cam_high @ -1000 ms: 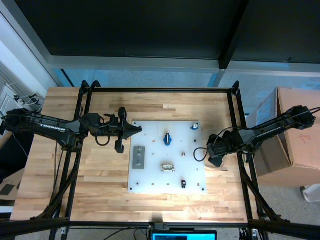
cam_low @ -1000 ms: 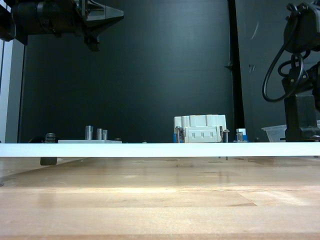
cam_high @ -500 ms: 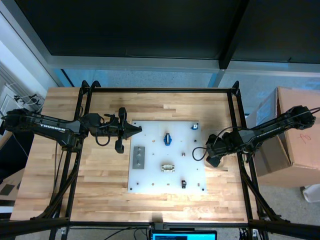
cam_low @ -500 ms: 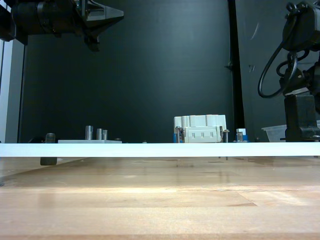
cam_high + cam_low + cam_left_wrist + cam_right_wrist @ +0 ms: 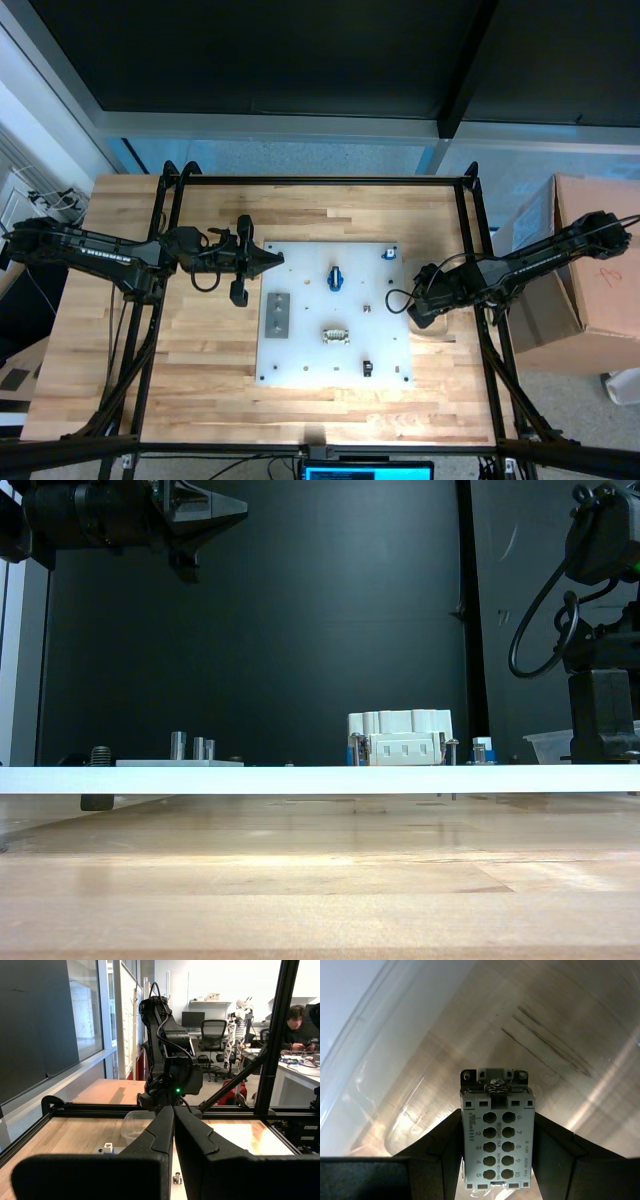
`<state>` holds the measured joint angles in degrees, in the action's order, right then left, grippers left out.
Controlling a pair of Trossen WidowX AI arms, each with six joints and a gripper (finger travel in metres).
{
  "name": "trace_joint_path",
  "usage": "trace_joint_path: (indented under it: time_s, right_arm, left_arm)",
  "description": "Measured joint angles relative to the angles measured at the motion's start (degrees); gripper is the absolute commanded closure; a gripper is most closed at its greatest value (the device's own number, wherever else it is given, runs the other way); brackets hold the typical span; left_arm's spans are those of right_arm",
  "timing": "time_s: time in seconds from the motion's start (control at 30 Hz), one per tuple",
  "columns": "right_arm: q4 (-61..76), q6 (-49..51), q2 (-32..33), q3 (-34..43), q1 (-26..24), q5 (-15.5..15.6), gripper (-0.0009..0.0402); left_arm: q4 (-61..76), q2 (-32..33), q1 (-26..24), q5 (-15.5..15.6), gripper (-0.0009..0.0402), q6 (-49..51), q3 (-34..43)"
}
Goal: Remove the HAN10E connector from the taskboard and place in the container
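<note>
HAN10E connector (image 5: 497, 1135) is clear of the taskboard (image 5: 300, 365). It is grasped between the two fingers (image 5: 437, 1147) of the right hand (image 5: 418, 308), with its numbered socket face toward the wrist camera. Directly beyond this hand lies the clear container (image 5: 365, 1030); whether the connector touches the container floor cannot be determined. The right hand sits just off the taskboard edge, above the bench (image 5: 200, 360). The left hand (image 5: 274, 258) hangs high over the opposite board corner, fingers clenched together on nothing. A grey housing (image 5: 337, 336) stands on the taskboard between the two hands.
</note>
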<state>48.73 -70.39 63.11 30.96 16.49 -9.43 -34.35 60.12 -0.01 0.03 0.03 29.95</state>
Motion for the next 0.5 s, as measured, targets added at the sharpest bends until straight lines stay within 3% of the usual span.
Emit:
trace_joint_path:
  time_s: [0.5]
  right_arm:
    - [-0.17,-7.30,0.00,0.00,0.00,0.00,0.0300]
  left_arm:
    - [0.00,-0.02,0.00,0.00,0.0393,0.00,0.00]
